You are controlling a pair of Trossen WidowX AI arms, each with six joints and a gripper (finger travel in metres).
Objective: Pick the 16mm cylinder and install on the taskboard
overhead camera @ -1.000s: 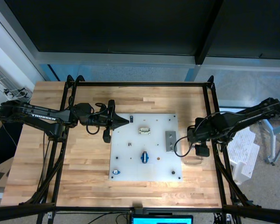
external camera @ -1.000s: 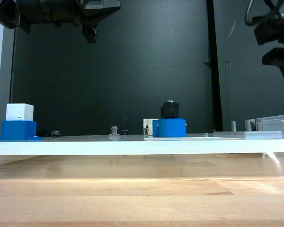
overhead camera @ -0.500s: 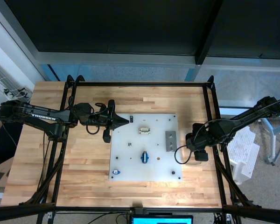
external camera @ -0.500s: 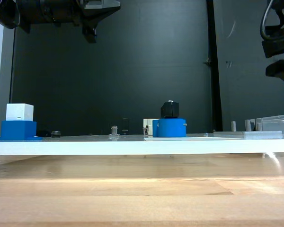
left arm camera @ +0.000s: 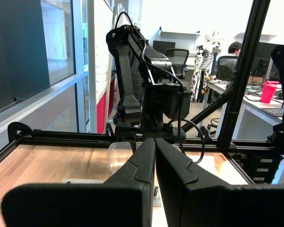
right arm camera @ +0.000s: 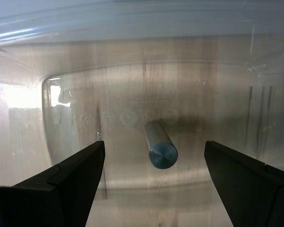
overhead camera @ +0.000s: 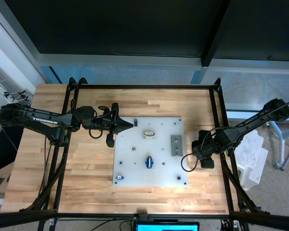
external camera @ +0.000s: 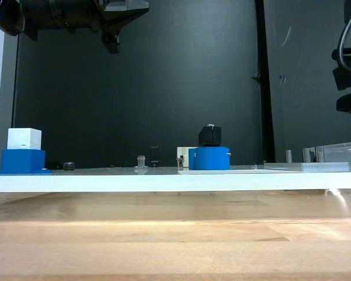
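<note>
right gripper (overhead camera: pixel 207 162) over clear tray (right arm camera: pixel 132 71), fingers (right arm camera: pixel 75 175) spread | we see the 16mm cylinder (right arm camera: pixel 160 144) lying in the tray between them, untouched | left gripper (left arm camera: pixel 155 151) at taskboard (overhead camera: pixel 135 163) left edge, fingers clenched

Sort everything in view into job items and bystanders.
Job: cylinder, lying in the clear tray; taskboard; right pincer, open over the cylinder.
Bystanders: left pincer, shut, over the taskboard's far left corner; grey block; blue connector; beige connector.
</note>
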